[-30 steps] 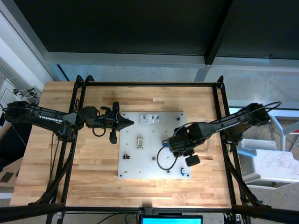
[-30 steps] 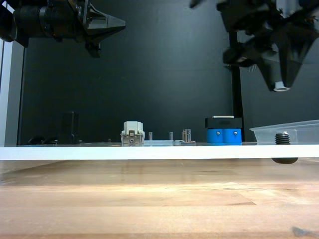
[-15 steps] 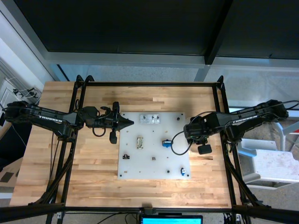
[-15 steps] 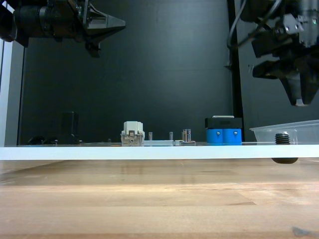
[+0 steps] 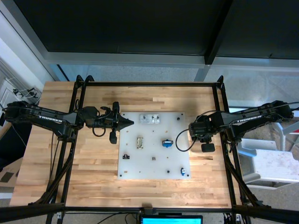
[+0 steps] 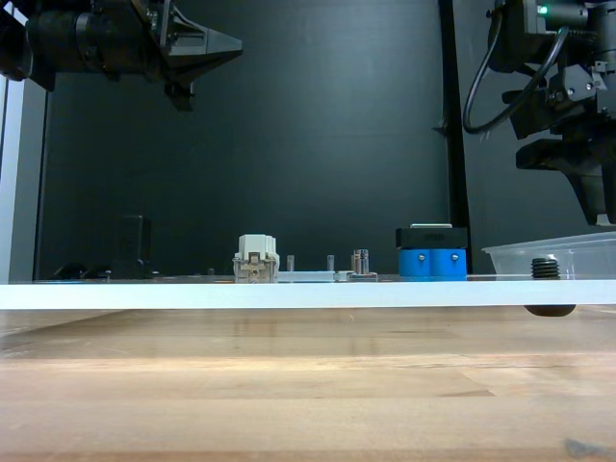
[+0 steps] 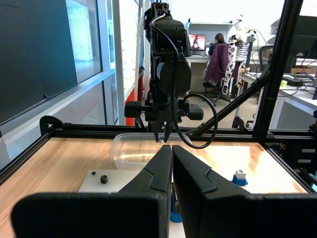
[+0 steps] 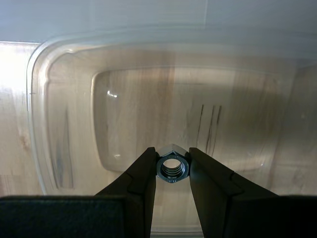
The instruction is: Unfasten the M12 fastener and place in the container
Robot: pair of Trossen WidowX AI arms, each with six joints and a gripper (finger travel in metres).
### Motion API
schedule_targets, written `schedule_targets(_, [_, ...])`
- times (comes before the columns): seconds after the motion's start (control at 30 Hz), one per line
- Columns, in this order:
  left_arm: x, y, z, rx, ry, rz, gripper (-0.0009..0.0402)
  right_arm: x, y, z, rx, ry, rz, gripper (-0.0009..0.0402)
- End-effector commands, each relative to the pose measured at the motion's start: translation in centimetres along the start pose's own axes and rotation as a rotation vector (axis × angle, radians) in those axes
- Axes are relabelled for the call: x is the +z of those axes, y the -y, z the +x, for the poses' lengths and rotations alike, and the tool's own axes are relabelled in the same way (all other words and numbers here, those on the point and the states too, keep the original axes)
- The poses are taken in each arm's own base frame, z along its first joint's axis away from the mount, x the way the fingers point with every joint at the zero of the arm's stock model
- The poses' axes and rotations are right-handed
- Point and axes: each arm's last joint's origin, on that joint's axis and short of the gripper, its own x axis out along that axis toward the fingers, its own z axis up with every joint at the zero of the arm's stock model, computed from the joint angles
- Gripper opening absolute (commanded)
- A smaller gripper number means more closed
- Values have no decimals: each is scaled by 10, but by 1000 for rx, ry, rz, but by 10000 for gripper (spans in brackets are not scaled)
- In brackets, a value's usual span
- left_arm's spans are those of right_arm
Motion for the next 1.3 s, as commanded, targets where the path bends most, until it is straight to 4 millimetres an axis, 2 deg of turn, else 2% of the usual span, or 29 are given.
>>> schedule_targets(0.03, [0,0,0,0,0,0,0,0,0,0,1,1,13,62])
schedule_targets(0.3, [0,0,0,0,0,0,0,0,0,0,0,2,15,145])
schedule_targets(0.53, [0,0,0,0,0,0,0,0,0,0,1,2,15,187])
schedule_targets(0.73, [0,0,0,0,0,0,0,1,0,0,1,4,12,200])
schedule_targets(1.3, [0,0,0,0,0,0,0,1,0,0,1,8,12,200])
